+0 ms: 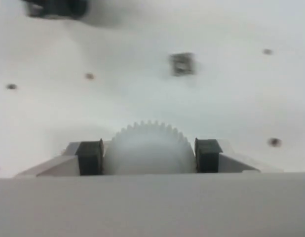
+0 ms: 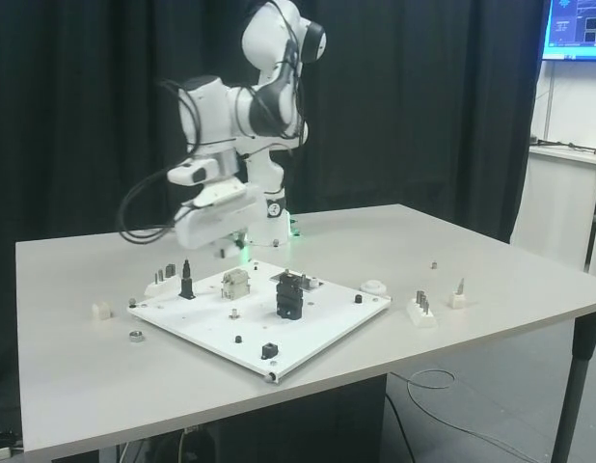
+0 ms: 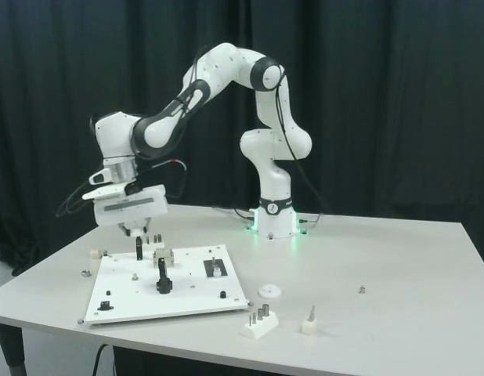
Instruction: Insert medium gear.
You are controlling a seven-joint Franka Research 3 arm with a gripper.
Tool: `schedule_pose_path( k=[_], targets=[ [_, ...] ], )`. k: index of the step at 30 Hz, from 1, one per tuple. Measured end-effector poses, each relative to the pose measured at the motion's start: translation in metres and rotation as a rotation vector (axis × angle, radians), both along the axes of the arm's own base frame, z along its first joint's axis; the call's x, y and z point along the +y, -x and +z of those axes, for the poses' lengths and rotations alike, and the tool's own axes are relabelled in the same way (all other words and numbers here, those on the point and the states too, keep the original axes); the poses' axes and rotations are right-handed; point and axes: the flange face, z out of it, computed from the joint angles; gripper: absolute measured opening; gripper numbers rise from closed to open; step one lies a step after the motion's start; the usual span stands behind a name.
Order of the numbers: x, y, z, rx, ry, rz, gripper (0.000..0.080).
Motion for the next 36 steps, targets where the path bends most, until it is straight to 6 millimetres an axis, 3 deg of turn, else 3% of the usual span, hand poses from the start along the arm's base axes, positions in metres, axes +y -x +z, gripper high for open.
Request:
schedule_pose_path(
  k=[9, 19, 36],
  targets=[
    [0.055, -0.011, -0.010, 0.090, -0.017, 0.003, 0.0397],
    [0.113, -0.008, -0.027, 0.160, -0.017, 0.003, 0.0397],
    [0.179, 0.013, -0.053, 0.140, 0.038, 0.032, 0.0397]
  ],
)
